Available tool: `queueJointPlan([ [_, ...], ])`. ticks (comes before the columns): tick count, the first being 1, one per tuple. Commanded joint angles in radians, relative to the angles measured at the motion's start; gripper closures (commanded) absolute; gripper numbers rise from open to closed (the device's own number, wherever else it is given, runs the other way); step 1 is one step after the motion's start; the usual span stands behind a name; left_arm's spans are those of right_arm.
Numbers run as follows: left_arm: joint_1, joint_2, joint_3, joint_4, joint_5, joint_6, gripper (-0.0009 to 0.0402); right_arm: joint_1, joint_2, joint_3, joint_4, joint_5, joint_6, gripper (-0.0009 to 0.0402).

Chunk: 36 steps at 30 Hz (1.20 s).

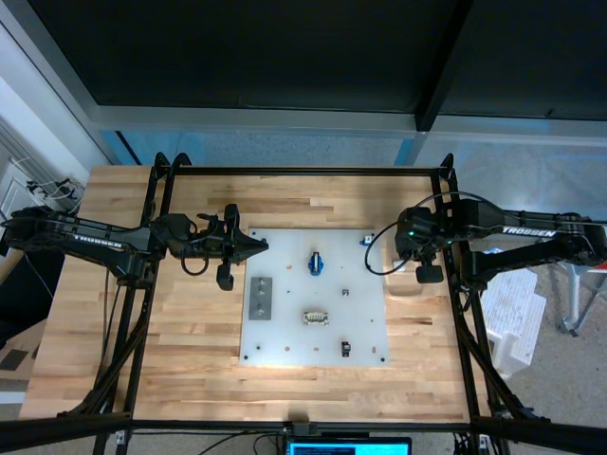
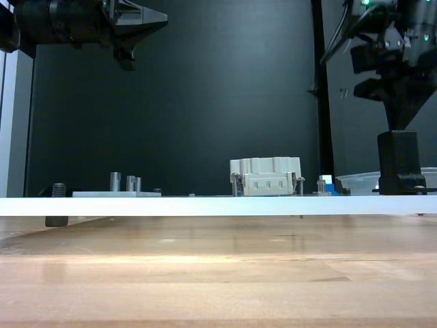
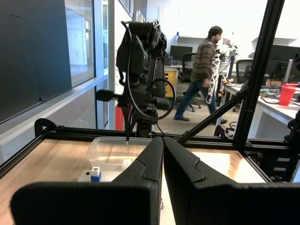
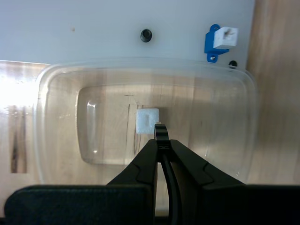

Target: Pick the USB connector and install on taskboard

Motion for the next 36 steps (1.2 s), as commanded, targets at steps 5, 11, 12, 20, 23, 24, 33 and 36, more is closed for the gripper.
queueJointPlan([
  [5, 0.000, 0.000, 0.000, 0.000, 0.000, 0.000, 0.0393, 0.021, 0.003, 0.074, -0.071, 0.001, 0.056, 0.0393],
  [11, 0.000, 0.000, 0.000, 0.000, 0.000, 0.000, 0.0393, 0.118, 0.043, 0.133, -0.090, 0.005, 0.165, 0.0393],
  [12, 0.000, 0.000, 0.000, 0.000, 0.000, 0.000, 0.0393, 0.140, 0.056, 0.144, -0.091, 0.004, 0.188, 0.0393],
  [20, 0.000, 0.000, 0.000, 0.000, 0.000, 0.000, 0.0393, 0.294, 0.180, 0.234, -0.091, 0.029, 0.354, 0.0393],
  [23, 0.000, 0.000, 0.000, 0.000, 0.000, 0.000, 0.0393, 0.348, 0.238, 0.280, -0.090, 0.028, 0.406, 0.0393],
  [24, 0.000, 0.000, 0.000, 0.000, 0.000, 0.000, 0.0393, 0.365, 0.259, 0.296, -0.090, 0.028, 0.424, 0.0393],
  [33, 0.000, 0.000, 0.000, 0.000, 0.000, 0.000, 0.0393, 0.485, 0.436, 0.429, -0.084, 0.028, 0.553, 0.0393],
  [36, 0.000, 0.000, 0.000, 0.000, 0.000, 0.000, 0.0393, 0.512, 0.492, 0.467, -0.075, 0.027, 0.585, 0.0393],
])
